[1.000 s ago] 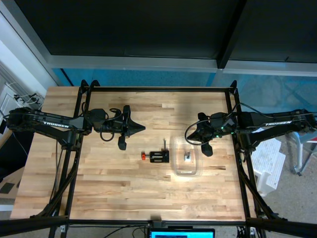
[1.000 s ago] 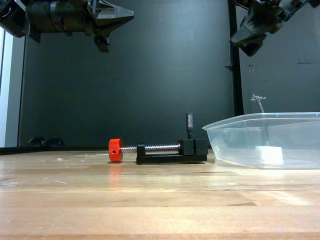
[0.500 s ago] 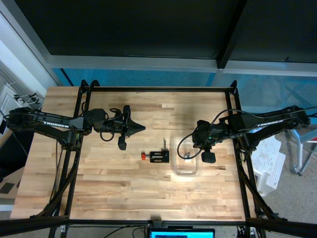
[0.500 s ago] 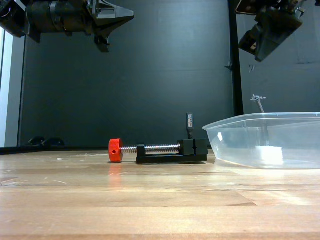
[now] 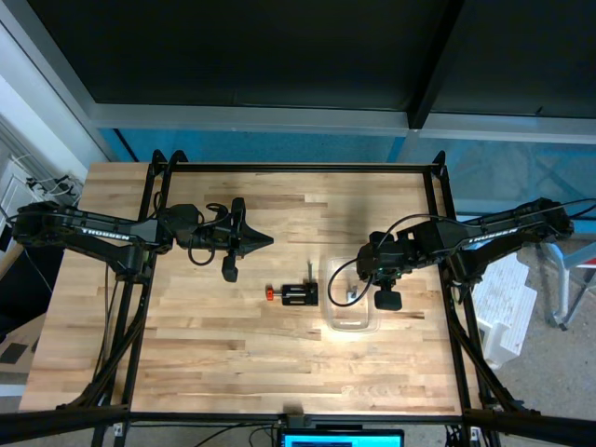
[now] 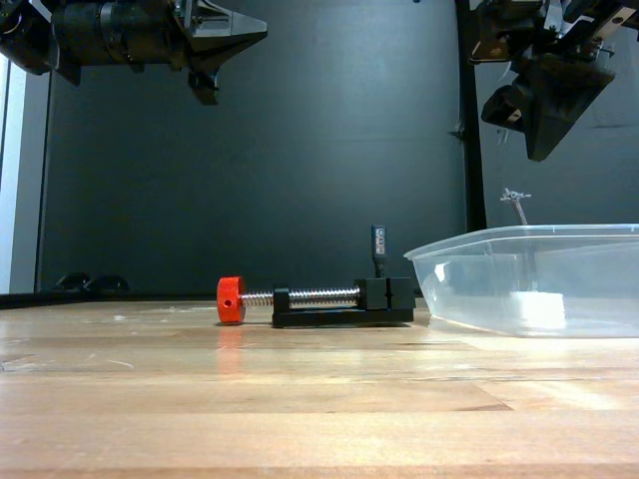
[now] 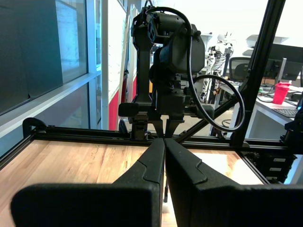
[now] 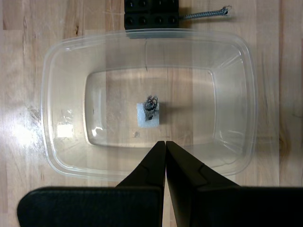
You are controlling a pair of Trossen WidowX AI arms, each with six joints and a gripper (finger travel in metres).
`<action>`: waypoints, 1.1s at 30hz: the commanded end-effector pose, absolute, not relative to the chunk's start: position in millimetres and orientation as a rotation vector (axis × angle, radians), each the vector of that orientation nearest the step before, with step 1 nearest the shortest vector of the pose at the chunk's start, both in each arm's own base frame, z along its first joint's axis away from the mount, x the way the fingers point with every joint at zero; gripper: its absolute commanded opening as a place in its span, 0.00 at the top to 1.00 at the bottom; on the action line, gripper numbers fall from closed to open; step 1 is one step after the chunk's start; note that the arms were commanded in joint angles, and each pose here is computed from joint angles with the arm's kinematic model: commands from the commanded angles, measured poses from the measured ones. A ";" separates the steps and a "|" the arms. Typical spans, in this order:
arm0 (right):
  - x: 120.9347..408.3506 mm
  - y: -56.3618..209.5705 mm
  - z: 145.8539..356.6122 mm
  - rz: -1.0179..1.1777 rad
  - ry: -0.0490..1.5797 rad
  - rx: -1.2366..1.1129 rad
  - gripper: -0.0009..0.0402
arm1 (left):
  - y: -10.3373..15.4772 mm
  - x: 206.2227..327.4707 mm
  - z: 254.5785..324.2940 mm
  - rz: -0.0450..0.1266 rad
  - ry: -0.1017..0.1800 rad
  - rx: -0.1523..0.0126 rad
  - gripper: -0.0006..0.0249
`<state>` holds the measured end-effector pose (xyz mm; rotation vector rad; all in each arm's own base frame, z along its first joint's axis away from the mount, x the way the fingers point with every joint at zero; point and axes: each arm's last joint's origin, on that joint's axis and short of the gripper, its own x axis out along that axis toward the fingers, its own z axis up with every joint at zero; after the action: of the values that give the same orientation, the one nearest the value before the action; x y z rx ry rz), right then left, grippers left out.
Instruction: Pick the usb-c connector and install on the hub
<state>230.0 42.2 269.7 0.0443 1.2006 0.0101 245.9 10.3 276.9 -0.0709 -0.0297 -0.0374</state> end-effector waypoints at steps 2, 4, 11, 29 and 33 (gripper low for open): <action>231.3 43.6 266.4 0.008 1.226 0.039 0.94 | 10.3 246.0 277.0 -0.037 -0.030 -0.071 0.98; 232.1 44.8 265.0 0.007 1.231 0.040 0.90 | 10.4 246.0 277.0 -0.037 -0.030 -0.071 0.98; 236.9 47.0 258.6 -0.020 1.252 0.032 0.76 | 10.4 246.0 277.0 -0.037 -0.030 -0.071 0.98; 262.4 58.7 224.8 -0.044 1.322 0.047 0.64 | 10.3 246.0 277.0 -0.037 -0.030 -0.071 0.98; 265.5 60.9 218.2 -0.044 1.343 0.040 0.64 | 10.4 246.0 277.0 -0.037 -0.030 -0.071 0.98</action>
<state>264.6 60.0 220.4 0.0422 1.3358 -0.0446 245.9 10.3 277.0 -0.0712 -0.0297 -0.0370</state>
